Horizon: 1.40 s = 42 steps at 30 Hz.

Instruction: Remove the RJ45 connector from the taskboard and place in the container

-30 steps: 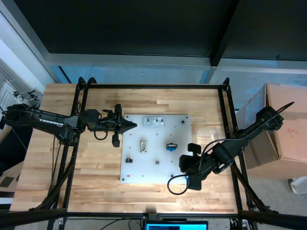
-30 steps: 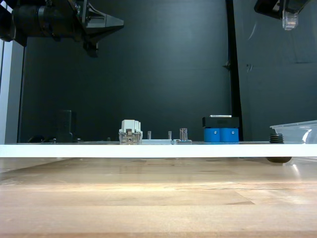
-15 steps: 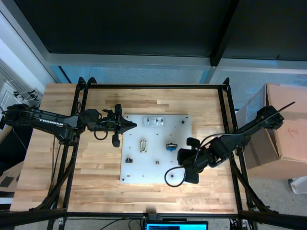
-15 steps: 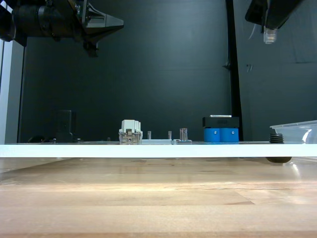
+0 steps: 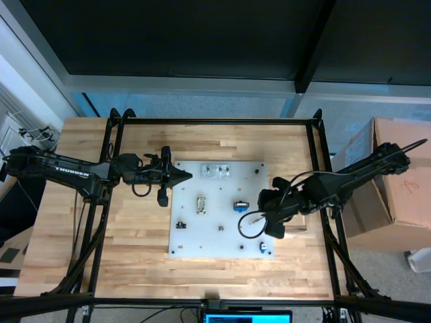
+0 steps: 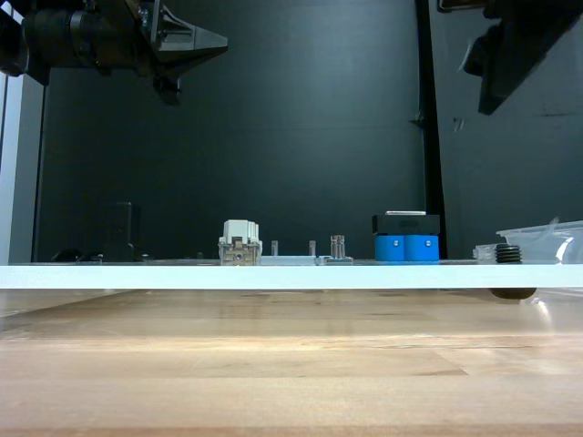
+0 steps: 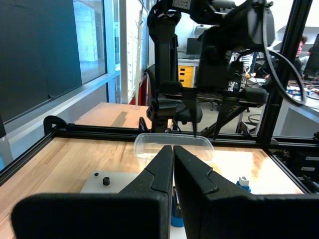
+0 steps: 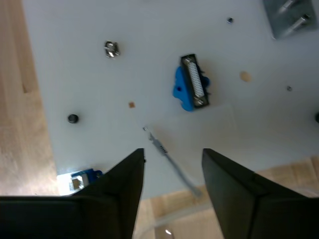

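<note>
The RJ45 connector [image 8: 158, 144] is lying free on the white taskboard [image 5: 202, 232], clear of its blue socket [image 8: 82, 179], and neither gripper is holding it. In the right wrist view it is showing as a thin, pale piece between the black knob [image 8: 73, 118] and the blue D-sub connector [image 8: 192, 89]. Its cable [image 8: 182, 174] is trailing away toward the board's edge. In the low view, what I take to be the same piece is sitting at the lower right, at board level, just left of the knob.

The right gripper [image 8: 172, 159] is hanging directly above it, right of centre in the high view, over the board's right side. Its fingers are standing wide apart, with nothing between them or touching them. The connector's long axis is running slantwise across the gap rather than square to the fingers. A grasp is therefore probably calling for a straight descent with some turn of the wrist. The container [image 6: 551, 237], a clear tub, is standing at the lower right edge of the low view, beyond the knob, so the carry is looking short.

The left gripper [image 5: 185, 176] is hovering left of centre in the high view, over the board's left edge and well apart from the connector. Its fingers are pressing together on nothing. The right arm is plainly the nearer one.
</note>
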Available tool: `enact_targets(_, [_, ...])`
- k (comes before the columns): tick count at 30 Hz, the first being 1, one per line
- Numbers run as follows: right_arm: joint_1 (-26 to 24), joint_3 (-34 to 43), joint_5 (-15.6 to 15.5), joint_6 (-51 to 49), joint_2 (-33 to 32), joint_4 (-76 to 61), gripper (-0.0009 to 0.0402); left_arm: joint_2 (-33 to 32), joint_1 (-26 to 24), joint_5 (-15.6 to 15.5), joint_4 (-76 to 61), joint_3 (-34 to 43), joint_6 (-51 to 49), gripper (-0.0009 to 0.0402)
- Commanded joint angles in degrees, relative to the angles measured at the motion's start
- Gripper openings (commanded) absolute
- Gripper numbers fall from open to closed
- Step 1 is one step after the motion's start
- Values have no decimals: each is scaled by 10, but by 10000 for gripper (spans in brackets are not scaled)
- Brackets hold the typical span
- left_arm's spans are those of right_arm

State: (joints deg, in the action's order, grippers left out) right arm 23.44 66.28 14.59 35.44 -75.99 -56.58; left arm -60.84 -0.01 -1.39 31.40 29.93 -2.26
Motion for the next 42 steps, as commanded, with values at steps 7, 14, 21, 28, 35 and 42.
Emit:
enact_targets(7, [-10,-62,-1,1,70,-2,233,0,0,0,0,0,0,0])
enact_targets(14, [-11,-69,0,-17,84,-3,231,0,0,0,0,0,0,0])
enact_targets(21, [-11,-69,-2,-54,69,7,232,0,0,0,0,0,0,0])
enact_targets(28, [-11,-69,-10,-116,27,33,232,0,0,0,0,0,0,0])
enact_targets(35, [-11,-69,-42,-156,-33,59,232,0,0,0,0,0,0,0])
enact_targets(42, [-23,-69,-90,-195,-78,98,232,0,0,0,0,0,0,0])
